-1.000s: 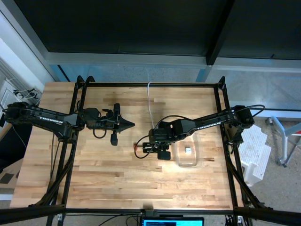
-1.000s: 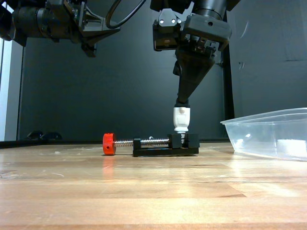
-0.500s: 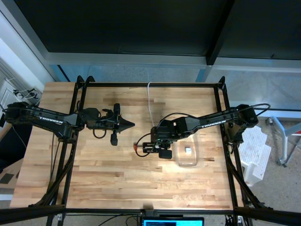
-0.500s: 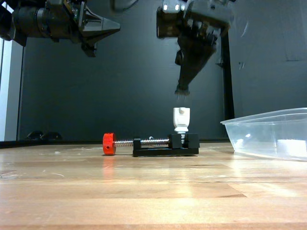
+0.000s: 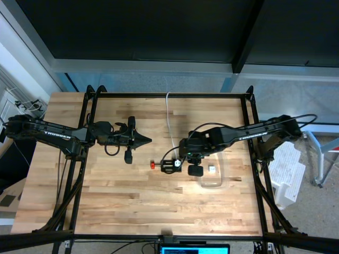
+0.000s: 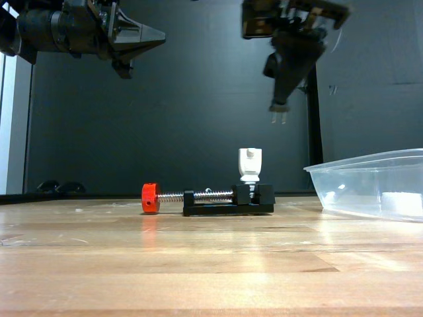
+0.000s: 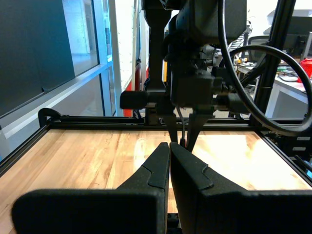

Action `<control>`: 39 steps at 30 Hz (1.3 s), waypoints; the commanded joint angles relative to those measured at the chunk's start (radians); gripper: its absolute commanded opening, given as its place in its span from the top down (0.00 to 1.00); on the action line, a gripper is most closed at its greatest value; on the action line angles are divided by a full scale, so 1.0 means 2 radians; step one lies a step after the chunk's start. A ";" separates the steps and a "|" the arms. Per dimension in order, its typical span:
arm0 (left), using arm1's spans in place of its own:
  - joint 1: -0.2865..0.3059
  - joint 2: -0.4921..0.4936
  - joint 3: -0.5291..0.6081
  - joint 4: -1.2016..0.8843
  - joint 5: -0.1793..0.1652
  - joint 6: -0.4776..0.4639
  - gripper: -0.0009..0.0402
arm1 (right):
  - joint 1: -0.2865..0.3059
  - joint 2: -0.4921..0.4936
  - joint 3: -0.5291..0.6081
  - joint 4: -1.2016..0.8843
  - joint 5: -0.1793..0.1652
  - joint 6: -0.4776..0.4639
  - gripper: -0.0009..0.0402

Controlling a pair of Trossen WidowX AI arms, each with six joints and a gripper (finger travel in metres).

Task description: Remove the power plug from the receptacle and place in the container

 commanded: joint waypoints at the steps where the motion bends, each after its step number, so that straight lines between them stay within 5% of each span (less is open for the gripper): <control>1: 0.000 0.000 0.000 0.000 0.000 0.000 0.98 | 0.006 -0.031 -0.033 0.002 0.000 0.017 0.98; 16: 0.000 0.000 0.000 0.000 0.000 0.000 0.98 | 0.021 -0.141 -0.193 0.036 0.000 0.056 0.98; 31: 0.000 0.000 0.000 0.000 0.000 0.000 0.98 | 0.025 -0.158 -0.272 0.051 0.000 0.069 0.97; 39: 0.000 0.000 0.000 0.000 0.000 0.000 0.98 | 0.027 -0.153 -0.274 0.057 0.013 0.081 0.86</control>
